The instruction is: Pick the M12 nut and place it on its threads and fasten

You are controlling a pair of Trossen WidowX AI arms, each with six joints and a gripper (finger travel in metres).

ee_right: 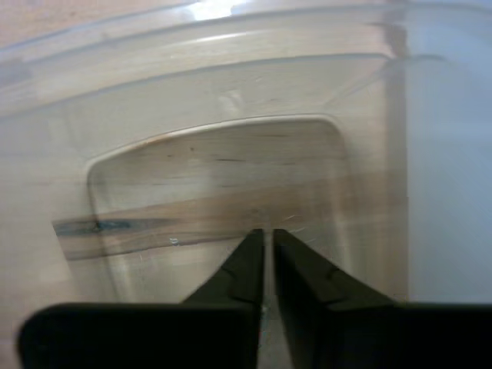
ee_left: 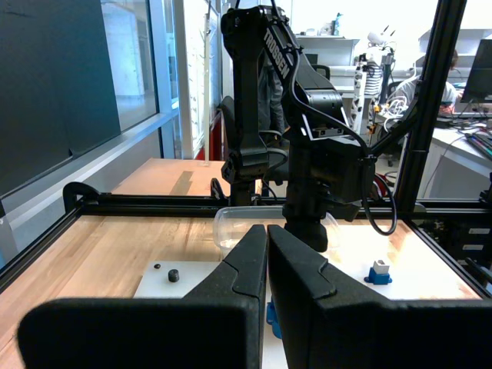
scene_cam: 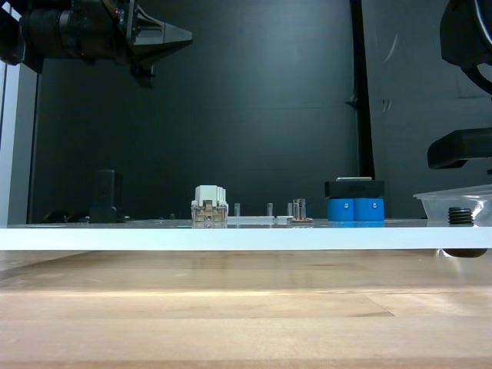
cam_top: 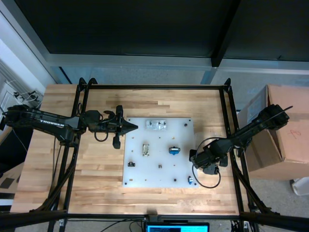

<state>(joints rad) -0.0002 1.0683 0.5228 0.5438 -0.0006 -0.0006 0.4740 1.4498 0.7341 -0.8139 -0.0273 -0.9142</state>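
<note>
Clear plastic under a closed claw, and no nut showing

Your right claw (ee_right: 266, 233) hangs over the clear tray (ee_right: 215, 177) just off the near right edge of the board (cam_top: 145, 176). Its jaws are pressed almost together, with nothing visible between them. The M12 nut shows in no view, so you cannot tell where it lies. The black stud (scene_cam: 461, 216) shows bare ribs, so the nut is not there. The risk is that the jaws hold only air and you carry nothing to the stud. A nut pinched at the very tips could also slip out on the lift. Your left claw (ee_left: 267, 229), jaws together, hangs high over the board's far left edge, well apart.
</note>
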